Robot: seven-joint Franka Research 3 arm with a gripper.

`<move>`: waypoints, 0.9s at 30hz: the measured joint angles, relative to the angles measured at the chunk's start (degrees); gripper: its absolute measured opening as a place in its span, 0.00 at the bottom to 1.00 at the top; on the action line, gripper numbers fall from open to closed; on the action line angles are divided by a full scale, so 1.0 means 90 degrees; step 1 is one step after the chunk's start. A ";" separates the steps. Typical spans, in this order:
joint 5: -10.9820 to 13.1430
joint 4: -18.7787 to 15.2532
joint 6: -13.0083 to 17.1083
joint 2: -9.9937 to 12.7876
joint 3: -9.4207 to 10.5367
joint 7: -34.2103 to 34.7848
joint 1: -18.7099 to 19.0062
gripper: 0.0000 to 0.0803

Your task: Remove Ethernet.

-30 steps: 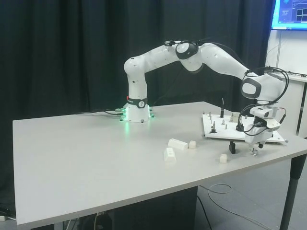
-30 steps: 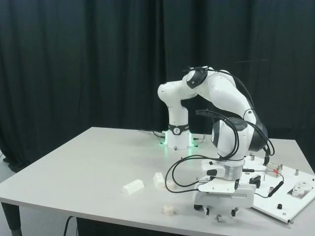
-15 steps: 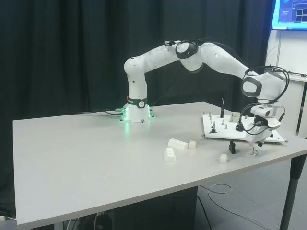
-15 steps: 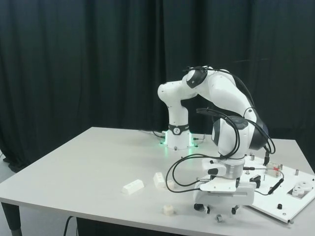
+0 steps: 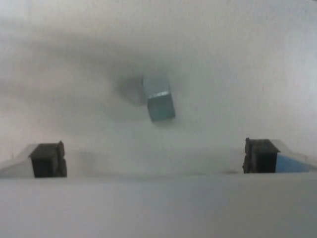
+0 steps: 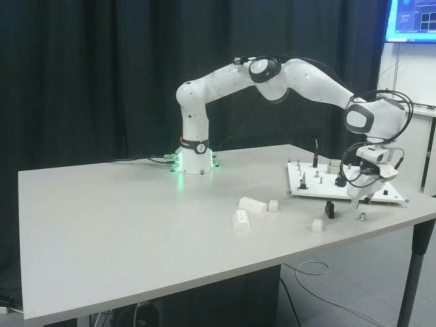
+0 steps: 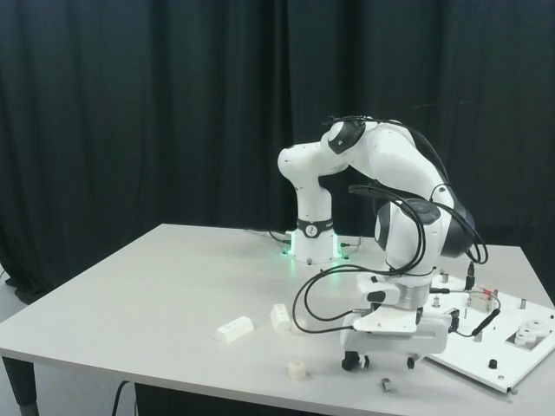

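A small grey connector piece lies loose on the grey table near its front edge. My gripper hangs open just above it. The black fingertips stand far apart with nothing between them. The white task board, carrying pegs, plugs and a cable, lies just behind the gripper.
A small black part stands on the table in front of the board. Two white blocks and two small white cubes lie nearer the table's middle. The arm's base glows green at the back.
The gripper has risen from low over the table near the front edge. The small grey piece now shows lying on the table beneath it.
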 joint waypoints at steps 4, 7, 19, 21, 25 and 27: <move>-0.0004 0.0042 -0.0279 -0.0060 -0.0028 0.0000 0.0009 1.00; -0.0019 0.0050 -0.0466 -0.0123 -0.0028 -0.0006 0.0013 1.00; -0.0251 0.0052 -0.1093 -0.0335 -0.0029 -0.0093 0.0043 1.00; -0.0287 0.0052 -0.1180 -0.0350 -0.0029 -0.0133 0.0046 1.00; -0.0371 0.0052 -0.1362 -0.0373 -0.0029 -0.0256 0.0053 1.00; -0.0403 0.0052 -0.1443 -0.0380 -0.0029 -0.0321 0.0056 1.00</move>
